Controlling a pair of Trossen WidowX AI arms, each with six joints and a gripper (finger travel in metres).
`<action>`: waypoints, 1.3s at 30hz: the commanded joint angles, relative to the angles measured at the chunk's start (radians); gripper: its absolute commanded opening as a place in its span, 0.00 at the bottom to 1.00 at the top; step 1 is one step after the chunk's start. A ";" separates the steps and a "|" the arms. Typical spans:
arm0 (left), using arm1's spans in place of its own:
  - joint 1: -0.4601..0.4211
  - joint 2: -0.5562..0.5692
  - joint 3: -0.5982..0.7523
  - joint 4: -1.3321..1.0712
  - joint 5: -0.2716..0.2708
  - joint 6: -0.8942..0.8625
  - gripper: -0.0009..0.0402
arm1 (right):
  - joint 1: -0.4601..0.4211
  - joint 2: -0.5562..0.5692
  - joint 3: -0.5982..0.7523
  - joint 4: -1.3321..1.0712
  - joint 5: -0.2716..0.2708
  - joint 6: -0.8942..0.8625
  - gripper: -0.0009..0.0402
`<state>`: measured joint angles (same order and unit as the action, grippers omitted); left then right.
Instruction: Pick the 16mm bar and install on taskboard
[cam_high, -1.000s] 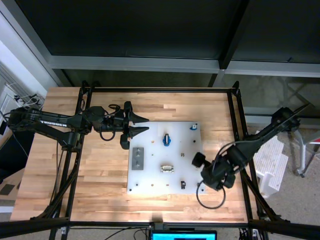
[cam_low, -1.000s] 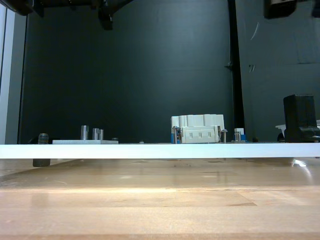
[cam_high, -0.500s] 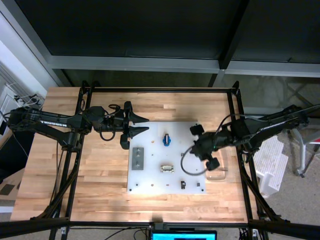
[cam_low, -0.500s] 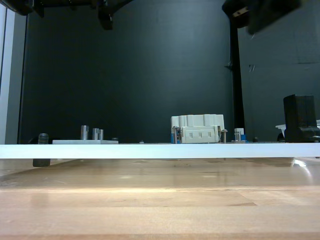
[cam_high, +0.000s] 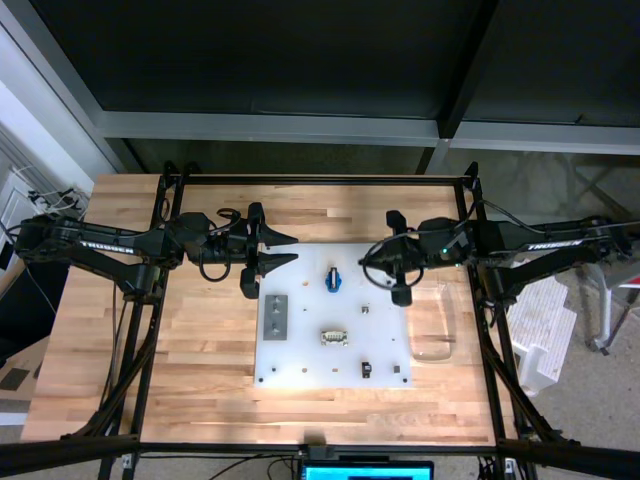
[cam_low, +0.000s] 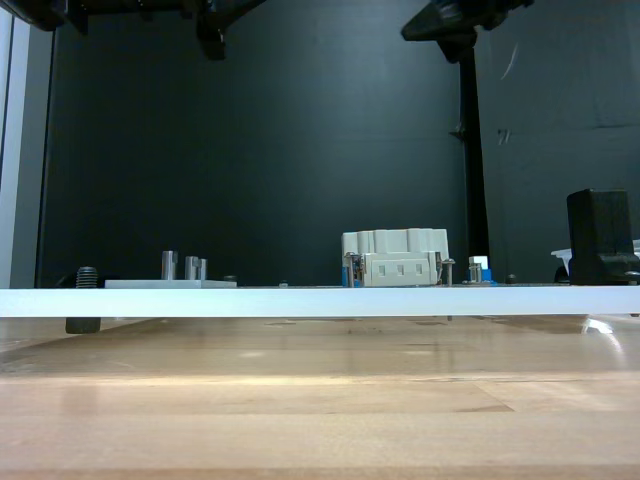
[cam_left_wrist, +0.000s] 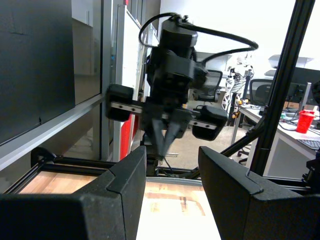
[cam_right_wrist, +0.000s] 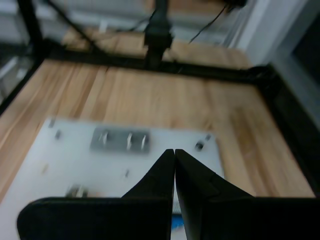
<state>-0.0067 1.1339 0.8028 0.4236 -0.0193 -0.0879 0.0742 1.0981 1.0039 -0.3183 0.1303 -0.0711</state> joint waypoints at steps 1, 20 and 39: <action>0.000 0.000 0.000 0.000 0.000 0.000 0.36 | -0.025 -0.021 -0.060 0.132 -0.012 0.025 0.02; 0.000 0.000 0.000 0.000 0.000 0.000 0.36 | -0.077 -0.054 -0.233 0.629 -0.071 0.145 0.02; 0.000 0.000 0.000 0.000 0.000 0.000 0.36 | -0.076 -0.049 -0.227 0.618 -0.071 0.137 0.02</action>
<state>-0.0067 1.1339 0.8028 0.4236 -0.0196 -0.0883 -0.0025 1.0489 0.7753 0.3000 0.0593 0.0658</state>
